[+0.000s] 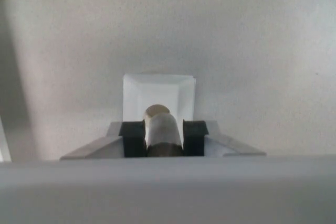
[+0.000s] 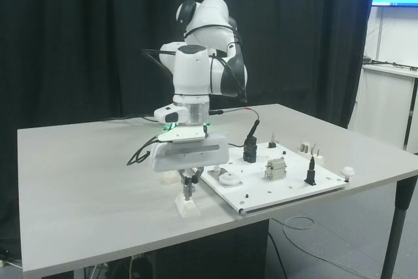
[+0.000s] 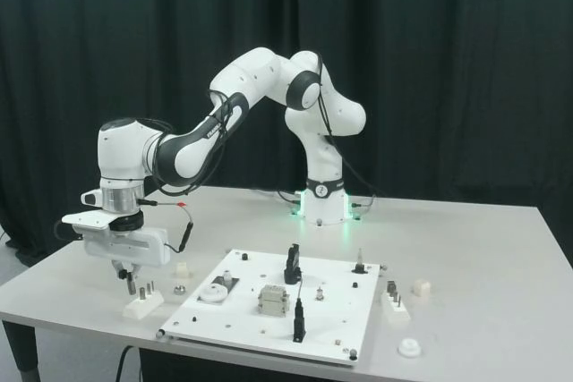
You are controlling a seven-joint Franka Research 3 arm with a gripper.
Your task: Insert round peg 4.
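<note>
My gripper [image 1: 164, 139] is shut on a short grey round peg [image 1: 161, 127], with a black pad on each side of it. The peg stands upright, its lower end at the middle of a small white holder block [image 1: 137, 92]. Whether the peg is still seated in the block cannot be told. In the first room view the gripper [image 2: 188, 186] hangs straight down over that block [image 2: 188, 206], near the table's front edge. The second room view shows the gripper [image 3: 131, 282] over the block [image 3: 143, 305], left of the white assembly board [image 3: 260, 321].
The white board [image 2: 294, 189] carries black upright connectors [image 2: 250, 151], a grey plug [image 2: 275, 170] and a white round part [image 2: 228, 178]. Another small white block [image 3: 182, 269] stands behind the gripper. A peg stand [image 3: 392, 303] and white caps [image 3: 409, 346] lie to the board's right.
</note>
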